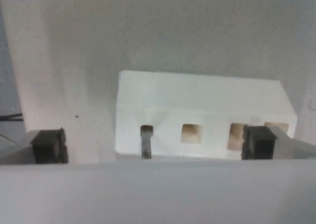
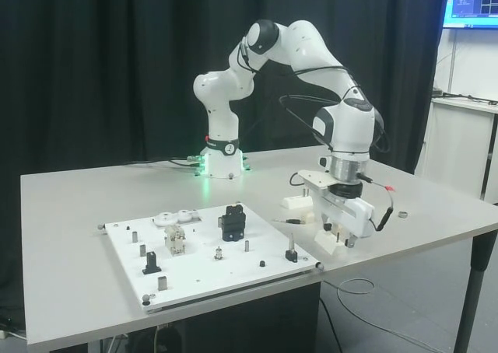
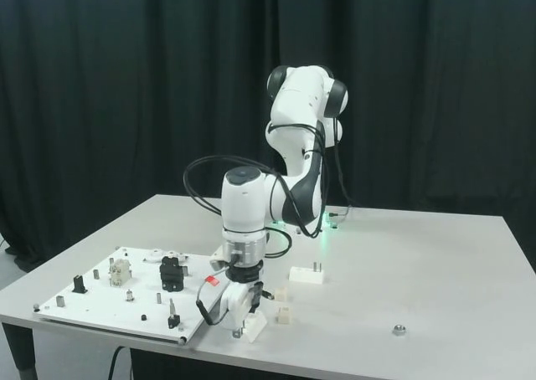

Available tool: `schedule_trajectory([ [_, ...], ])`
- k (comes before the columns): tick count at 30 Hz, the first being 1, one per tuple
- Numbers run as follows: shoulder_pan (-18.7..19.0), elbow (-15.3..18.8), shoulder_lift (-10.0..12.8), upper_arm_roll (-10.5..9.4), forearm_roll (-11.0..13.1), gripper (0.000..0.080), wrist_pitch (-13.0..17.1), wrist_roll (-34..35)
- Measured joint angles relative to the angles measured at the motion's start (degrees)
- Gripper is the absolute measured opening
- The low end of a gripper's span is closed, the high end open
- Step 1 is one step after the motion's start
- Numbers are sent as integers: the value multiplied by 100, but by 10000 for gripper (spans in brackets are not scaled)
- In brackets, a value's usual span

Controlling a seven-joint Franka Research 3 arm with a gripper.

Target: Pick square peg 1.

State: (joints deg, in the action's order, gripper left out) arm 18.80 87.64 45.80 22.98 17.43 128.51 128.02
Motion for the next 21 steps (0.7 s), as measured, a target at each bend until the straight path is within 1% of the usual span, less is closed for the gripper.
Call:
schedule_trajectory([
  [3, 0, 0, 5, 0, 0, 800, 24, 1],
  [4, 0, 0, 5, 0, 0, 705, 26, 1],
  [8, 0, 0, 5, 3, 0, 705, 28, 1],
  [9, 0, 0, 5, 3, 0, 525, 28, 1],
  [14, 0, 0, 4, 7, 0, 525, 28, 1],
  [15, 0, -1, 4, 8, 0, 358, 28, 1],
  [21, -2, -1, 3, 8, 0, 358, 28, 18],
])
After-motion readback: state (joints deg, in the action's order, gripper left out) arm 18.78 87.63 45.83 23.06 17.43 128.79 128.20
